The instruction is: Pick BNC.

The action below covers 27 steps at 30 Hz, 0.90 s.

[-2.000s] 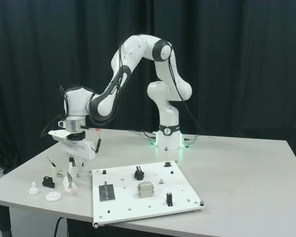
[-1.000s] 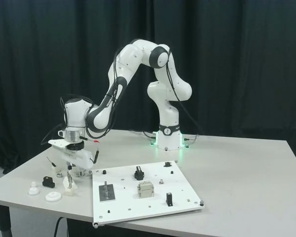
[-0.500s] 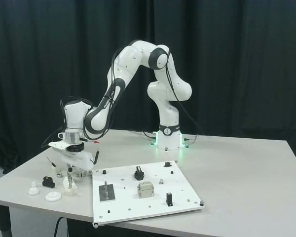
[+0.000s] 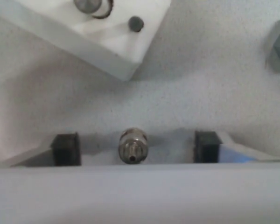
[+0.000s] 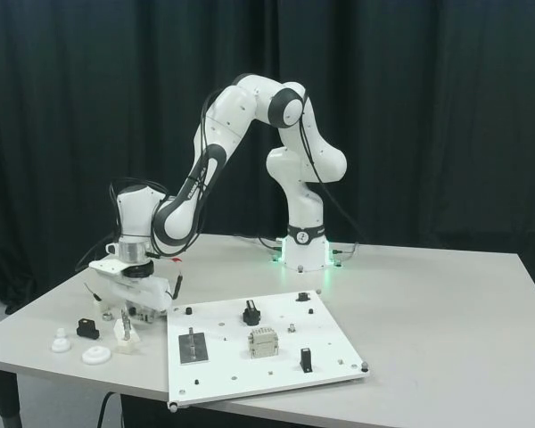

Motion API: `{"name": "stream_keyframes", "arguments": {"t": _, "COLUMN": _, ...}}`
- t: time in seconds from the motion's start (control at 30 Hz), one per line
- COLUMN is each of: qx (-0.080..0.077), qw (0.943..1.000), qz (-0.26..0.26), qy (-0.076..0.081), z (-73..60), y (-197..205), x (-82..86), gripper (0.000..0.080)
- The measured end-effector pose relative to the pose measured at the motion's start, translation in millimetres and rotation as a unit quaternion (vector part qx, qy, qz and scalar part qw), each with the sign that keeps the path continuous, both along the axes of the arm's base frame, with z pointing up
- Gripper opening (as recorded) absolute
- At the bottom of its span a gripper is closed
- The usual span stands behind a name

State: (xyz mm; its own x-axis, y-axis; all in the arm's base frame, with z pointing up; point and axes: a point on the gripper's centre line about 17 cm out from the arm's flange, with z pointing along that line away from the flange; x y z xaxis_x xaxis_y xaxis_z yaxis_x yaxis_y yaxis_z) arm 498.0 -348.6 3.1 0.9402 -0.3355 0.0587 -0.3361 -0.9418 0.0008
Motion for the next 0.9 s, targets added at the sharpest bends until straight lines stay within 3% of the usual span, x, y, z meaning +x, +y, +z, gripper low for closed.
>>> {"name": "stream_keyframes", "arguments": {"t": 0.03, "qx": 0.000, "qw": 1.0000, "qz": 0.000, "qy": 0.000, "z": -0.3, "y": 0, "x": -0.1, "gripper": 0.0702}}
{"name": "stream_keyframes", "arguments": {"t": 0.07, "qx": 0.000, "qw": 1.0000, "qz": 0.001, "qy": 0.000, "z": -0.6, "y": 0, "x": -0.1, "gripper": 0.0545}}
{"name": "stream_keyframes", "arguments": {"t": 0.3, "qx": 0.001, "qw": 1.0000, "qz": 0.003, "qy": 0.002, "z": -2.5, "y": 2, "x": -0.4, "gripper": 0.0545}}
{"name": "stream_keyframes", "arguments": {"t": 0.37, "qx": 0.001, "qw": 1.0000, "qz": 0.003, "qy": 0.002, "z": -3.1, "y": 3, "x": -0.3, "gripper": 0.0182}}
{"name": "stream_keyframes", "arguments": {"t": 0.53, "qx": 0.002, "qw": 1.0000, "qz": 0.004, "qy": 0.002, "z": -3.3, "y": 4, "x": 0.3, "gripper": 0.0182}}
{"name": "stream_keyframes", "arguments": {"t": 0.57, "qx": 0.002, "qw": 1.0000, "qz": 0.004, "qy": 0.002, "z": -3.3, "y": 4, "x": 0.5, "gripper": 0.0127}}
{"name": "stream_keyframes", "arguments": {"t": 0.9, "qx": -0.001, "qw": 0.9999, "qz": 0.007, "qy": -0.008, "z": 7.3, "y": 2, "x": 10.4, "gripper": 0.0127}}
